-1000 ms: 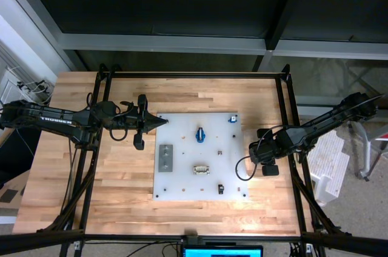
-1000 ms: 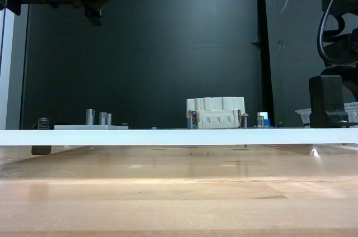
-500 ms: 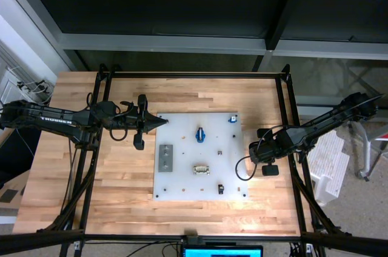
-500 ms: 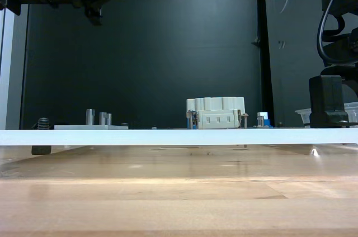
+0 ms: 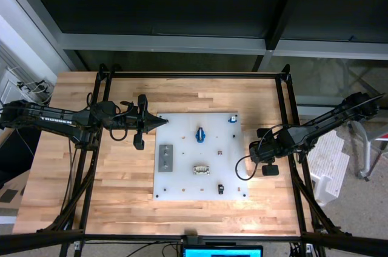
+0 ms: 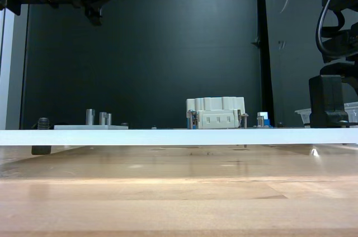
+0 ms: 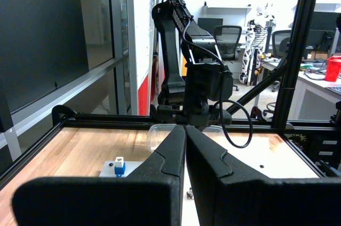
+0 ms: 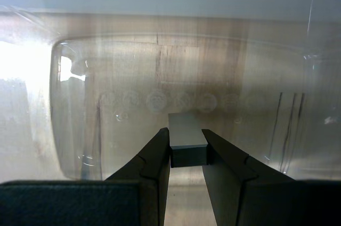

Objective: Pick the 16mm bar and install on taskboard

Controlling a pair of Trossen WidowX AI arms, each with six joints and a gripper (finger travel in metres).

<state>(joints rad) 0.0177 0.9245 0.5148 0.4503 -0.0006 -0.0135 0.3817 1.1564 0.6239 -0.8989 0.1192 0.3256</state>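
Since a second ago we see the right gripper (image 8: 184,131) shift only a touch toward the far side of the taskboard (image 5: 182,130); nothing else has moved. It sits just off the taskboard's right edge, clamped on the 16mm bar (image 8: 188,154), which hangs clear of the taskboard over a clear tray (image 8: 106,103). The left gripper (image 5: 163,122), fingers pressed together and holding nothing, hovers high over the taskboard's far left corner.

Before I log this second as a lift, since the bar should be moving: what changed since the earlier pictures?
Almost nothing: the right arm shifts very slightly in the high view, direction unclear. The right pincer stays shut on the 16mm bar at the clear tray, right of the taskboard. The left pincer stays shut, empty, raised over the board's far left corner.
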